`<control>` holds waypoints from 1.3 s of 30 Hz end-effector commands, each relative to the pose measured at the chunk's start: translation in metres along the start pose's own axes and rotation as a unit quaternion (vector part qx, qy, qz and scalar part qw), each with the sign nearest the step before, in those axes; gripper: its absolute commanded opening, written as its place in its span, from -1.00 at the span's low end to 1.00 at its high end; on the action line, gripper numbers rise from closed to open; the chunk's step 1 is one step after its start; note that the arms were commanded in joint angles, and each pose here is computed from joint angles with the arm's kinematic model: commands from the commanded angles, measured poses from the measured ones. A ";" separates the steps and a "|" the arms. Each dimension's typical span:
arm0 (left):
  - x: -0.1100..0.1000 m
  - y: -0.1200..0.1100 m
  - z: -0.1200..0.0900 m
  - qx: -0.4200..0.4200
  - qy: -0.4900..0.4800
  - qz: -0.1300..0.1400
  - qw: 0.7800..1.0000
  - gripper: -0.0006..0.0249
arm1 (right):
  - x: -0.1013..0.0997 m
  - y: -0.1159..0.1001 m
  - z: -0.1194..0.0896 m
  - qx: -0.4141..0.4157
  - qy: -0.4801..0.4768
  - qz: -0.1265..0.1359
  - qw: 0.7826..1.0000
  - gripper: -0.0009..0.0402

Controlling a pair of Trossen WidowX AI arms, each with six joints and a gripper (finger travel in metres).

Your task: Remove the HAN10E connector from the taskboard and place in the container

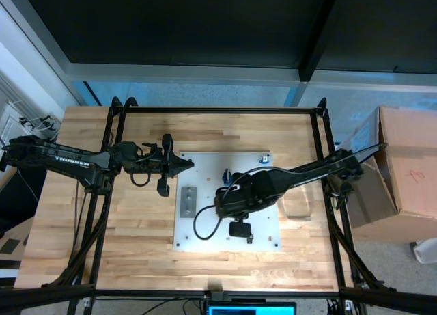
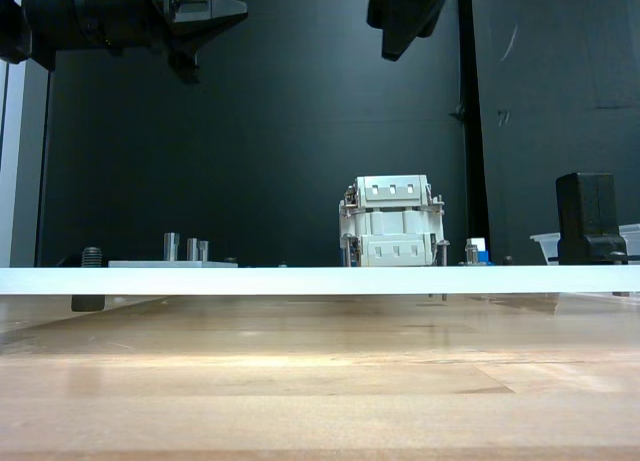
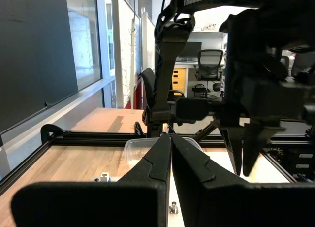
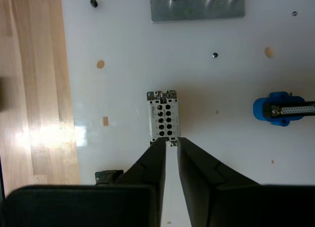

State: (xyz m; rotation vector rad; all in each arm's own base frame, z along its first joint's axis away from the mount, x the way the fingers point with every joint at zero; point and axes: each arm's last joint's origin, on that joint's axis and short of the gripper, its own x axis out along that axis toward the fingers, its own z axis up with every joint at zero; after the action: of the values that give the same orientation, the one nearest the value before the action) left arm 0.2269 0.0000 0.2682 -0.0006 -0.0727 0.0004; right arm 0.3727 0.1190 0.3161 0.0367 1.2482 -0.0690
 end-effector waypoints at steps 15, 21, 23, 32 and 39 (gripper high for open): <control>0.000 0.000 0.000 0.000 0.000 0.000 1.000 -0.95 | 0.058 0.013 0.010 -0.019 0.084 -0.008 0.996 0.38; 0.000 0.000 0.000 0.000 0.000 0.000 1.000 -0.95 | 0.079 0.015 0.012 -0.022 0.101 -0.013 0.995 0.59; 0.000 0.000 0.000 0.000 0.000 0.000 1.000 -0.95 | 0.083 0.015 0.012 -0.027 0.100 -0.012 0.995 0.58; 0.000 0.000 0.000 0.000 0.000 0.000 1.000 -0.95 | 0.103 0.012 0.009 -0.025 0.107 0.001 0.994 0.46; 0.000 0.000 0.000 0.000 0.000 0.000 1.000 -0.95 | 0.107 0.012 0.009 -0.031 0.103 0.003 0.994 0.31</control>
State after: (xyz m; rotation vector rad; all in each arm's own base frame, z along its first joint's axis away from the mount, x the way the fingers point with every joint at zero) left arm 0.2268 0.0000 0.2683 -0.0006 -0.0738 0.0004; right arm 0.4149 0.1266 0.2168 -0.0056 1.4623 -0.0260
